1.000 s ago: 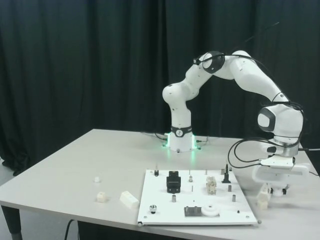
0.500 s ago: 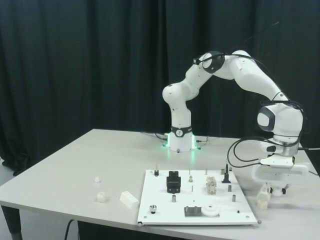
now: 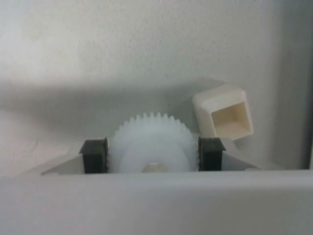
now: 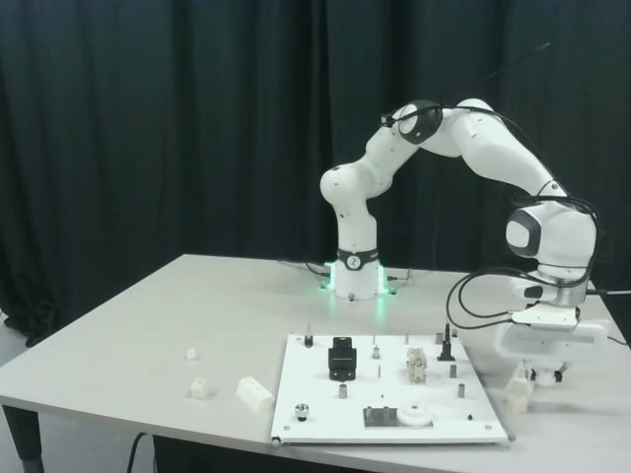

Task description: Insert medium gear.

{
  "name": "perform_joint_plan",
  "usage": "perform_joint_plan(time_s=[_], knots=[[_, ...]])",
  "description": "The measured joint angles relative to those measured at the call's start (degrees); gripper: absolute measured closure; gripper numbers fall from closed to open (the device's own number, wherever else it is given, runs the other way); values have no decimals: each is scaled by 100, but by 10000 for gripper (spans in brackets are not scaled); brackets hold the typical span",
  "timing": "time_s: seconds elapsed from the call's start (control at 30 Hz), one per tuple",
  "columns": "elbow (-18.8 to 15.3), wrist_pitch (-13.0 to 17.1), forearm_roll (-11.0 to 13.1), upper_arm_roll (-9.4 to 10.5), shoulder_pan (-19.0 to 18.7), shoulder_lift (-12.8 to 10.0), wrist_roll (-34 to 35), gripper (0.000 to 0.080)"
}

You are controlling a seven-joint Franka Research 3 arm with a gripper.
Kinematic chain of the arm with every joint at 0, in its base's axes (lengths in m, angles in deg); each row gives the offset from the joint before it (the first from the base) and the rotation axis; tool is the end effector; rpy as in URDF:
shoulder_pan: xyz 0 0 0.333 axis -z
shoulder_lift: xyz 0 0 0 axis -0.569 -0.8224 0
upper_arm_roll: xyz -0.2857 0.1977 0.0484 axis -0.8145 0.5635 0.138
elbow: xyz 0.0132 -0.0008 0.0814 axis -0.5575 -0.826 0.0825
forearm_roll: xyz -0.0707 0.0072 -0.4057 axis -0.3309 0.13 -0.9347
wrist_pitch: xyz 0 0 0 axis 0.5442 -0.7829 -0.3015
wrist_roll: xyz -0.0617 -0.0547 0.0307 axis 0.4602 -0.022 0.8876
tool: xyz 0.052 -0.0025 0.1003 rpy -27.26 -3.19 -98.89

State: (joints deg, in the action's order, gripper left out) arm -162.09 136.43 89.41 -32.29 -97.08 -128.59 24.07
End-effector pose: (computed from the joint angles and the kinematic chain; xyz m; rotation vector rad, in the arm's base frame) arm 0.5702 0.4985 0.2407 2.9588 -0.9158 0.1249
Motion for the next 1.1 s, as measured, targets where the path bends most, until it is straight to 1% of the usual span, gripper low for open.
perform_joint_plan(time_s=[0.13, 0.27, 0.63, 0.9, 1.1], knots=[[10, -20, 0, -55, 0, 10, -132, 407], [36, -95, 0, -155, 2, 23, -329, 407], [116, -353, 19, -594, 76, 77, -1273, 407], [182, -567, 178, -930, 266, 111, -2267, 407], [252, -786, 291, -1147, 496, 117, -3214, 407]])
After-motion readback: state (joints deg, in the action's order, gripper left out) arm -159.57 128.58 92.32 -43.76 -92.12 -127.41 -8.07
